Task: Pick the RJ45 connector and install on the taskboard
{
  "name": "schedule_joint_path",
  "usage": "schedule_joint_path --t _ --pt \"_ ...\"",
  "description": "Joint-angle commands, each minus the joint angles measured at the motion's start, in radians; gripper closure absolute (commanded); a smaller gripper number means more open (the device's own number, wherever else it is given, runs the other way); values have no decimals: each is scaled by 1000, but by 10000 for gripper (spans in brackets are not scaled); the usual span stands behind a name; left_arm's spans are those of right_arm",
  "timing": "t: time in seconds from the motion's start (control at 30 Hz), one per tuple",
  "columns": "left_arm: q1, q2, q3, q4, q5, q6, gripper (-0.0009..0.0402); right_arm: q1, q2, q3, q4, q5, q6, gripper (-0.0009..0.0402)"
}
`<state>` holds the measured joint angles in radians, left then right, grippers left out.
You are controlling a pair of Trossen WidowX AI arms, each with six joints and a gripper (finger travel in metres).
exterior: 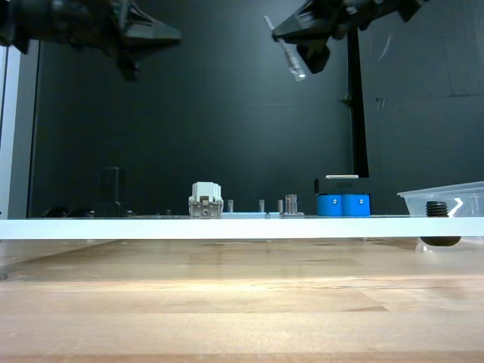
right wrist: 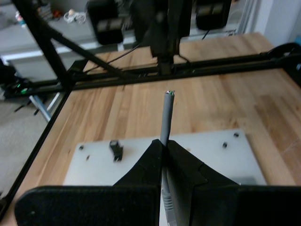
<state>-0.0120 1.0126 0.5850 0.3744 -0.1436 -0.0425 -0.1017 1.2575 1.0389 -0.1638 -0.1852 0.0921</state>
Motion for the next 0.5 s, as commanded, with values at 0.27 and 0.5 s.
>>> schedule_joint_path --t 0.27,0.5 --pt "6 274 78 158 2 4 212 -16 35 0 261 -81 18 393" --pt "19 423 203 157 4 9 187 -23 35 -1 296 -119 31 393"
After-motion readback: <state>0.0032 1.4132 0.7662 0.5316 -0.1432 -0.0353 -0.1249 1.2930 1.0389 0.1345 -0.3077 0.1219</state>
